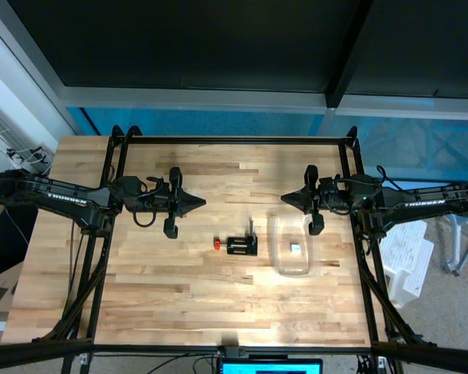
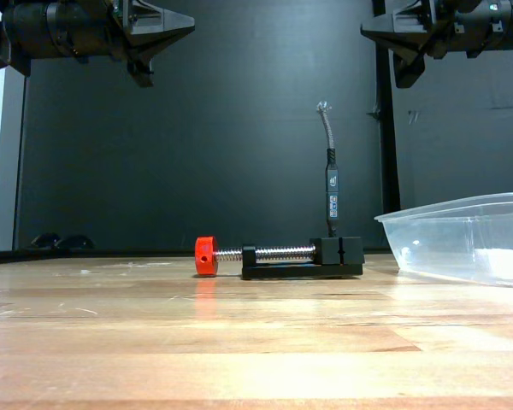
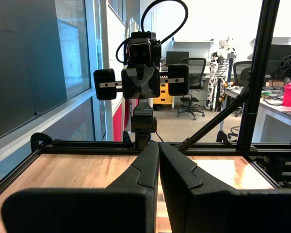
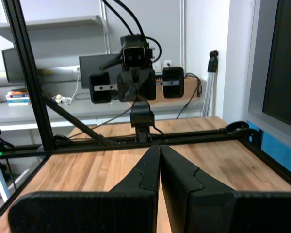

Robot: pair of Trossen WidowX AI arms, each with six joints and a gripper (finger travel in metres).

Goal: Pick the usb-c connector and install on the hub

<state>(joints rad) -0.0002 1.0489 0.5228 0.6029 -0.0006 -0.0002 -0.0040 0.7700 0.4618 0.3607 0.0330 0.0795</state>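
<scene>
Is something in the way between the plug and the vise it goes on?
Nothing is. The connector already stands upright on the vise, its cable rising free. The left gripper and right gripper hang high at either side, both shut and empty.

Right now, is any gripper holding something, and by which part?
Nothing is held. The left gripper and right gripper are shut, empty, parked high; the connector stands free on the vise.

Both arms stretch level and inward, held high, fingertips pointing at each other; the left gripper [image 3: 158,145] has its fingers pressed together; the right gripper [image 4: 159,147] has its fingers pressed together too.
</scene>
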